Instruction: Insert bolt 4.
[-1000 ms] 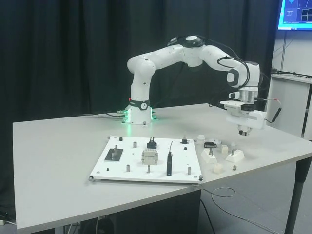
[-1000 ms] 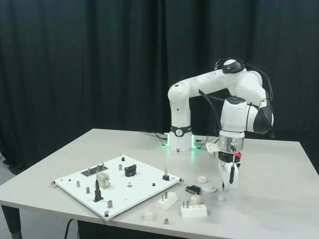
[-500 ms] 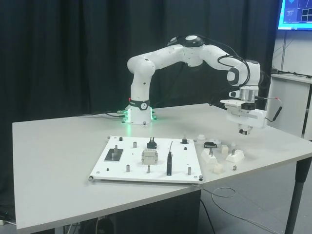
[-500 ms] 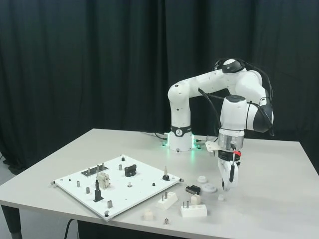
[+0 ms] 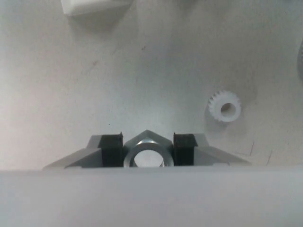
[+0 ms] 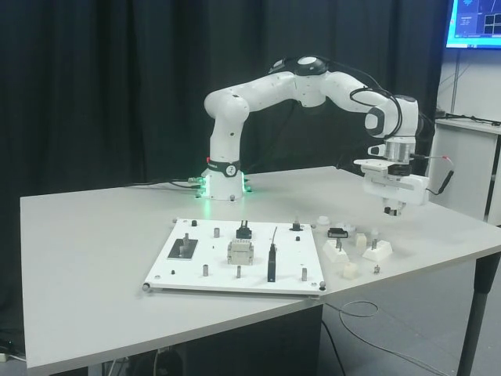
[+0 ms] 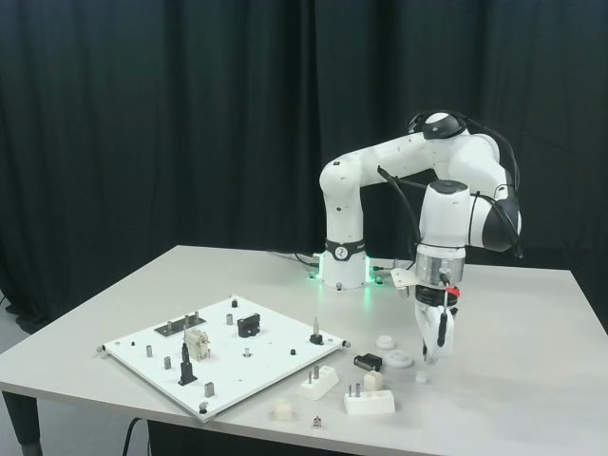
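My gripper [image 5: 147, 149] is shut on a grey metal bolt [image 5: 147, 155], whose hexagonal end shows between the black pads [image 5: 112, 147]. In the first room view the gripper [image 6: 391, 207] hangs above the table's right part, over the white holder blocks [image 6: 376, 251], well right of the white board [image 6: 180, 270]. In the second room view the gripper [image 7: 434, 355] hovers just above a small white gear [image 7: 421, 377]. That gear [image 5: 224, 106] lies on the grey table below and off to one side of the fingertips.
The white board [image 7: 228, 375] carries several pegs, a black connector [image 6: 271, 263] and other fixtures. White blocks [image 7: 370, 403], a black part [image 7: 366, 361] and white discs [image 7: 396, 359] lie between board and gripper. A white block corner [image 5: 92, 6] lies on the table.
The gripper has risen slightly above the table with the bolt held in it. Nothing on the table has moved.
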Controlling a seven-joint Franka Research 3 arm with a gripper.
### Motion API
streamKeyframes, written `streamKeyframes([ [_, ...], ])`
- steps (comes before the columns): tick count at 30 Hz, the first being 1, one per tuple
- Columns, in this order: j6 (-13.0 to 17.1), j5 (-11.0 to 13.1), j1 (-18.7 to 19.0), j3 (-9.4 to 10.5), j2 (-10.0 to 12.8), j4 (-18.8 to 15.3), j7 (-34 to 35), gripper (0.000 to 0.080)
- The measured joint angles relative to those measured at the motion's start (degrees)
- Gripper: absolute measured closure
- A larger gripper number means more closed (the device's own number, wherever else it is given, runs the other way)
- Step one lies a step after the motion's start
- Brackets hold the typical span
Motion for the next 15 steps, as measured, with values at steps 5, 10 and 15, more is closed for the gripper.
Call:
streamKeyframes([
  [5, -0.1, -0.1, -0.1, -0.09, 0.0, 0.0, -0.2, 0.0577],
  [10, -0.3, -0.8, -0.1, -0.21, 0.0, 0.1, -0.2, 0.0577],
  [15, -0.4, -1.6, -0.3, -0.38, 0.0, 0.2, -0.2, 0.0577],
])
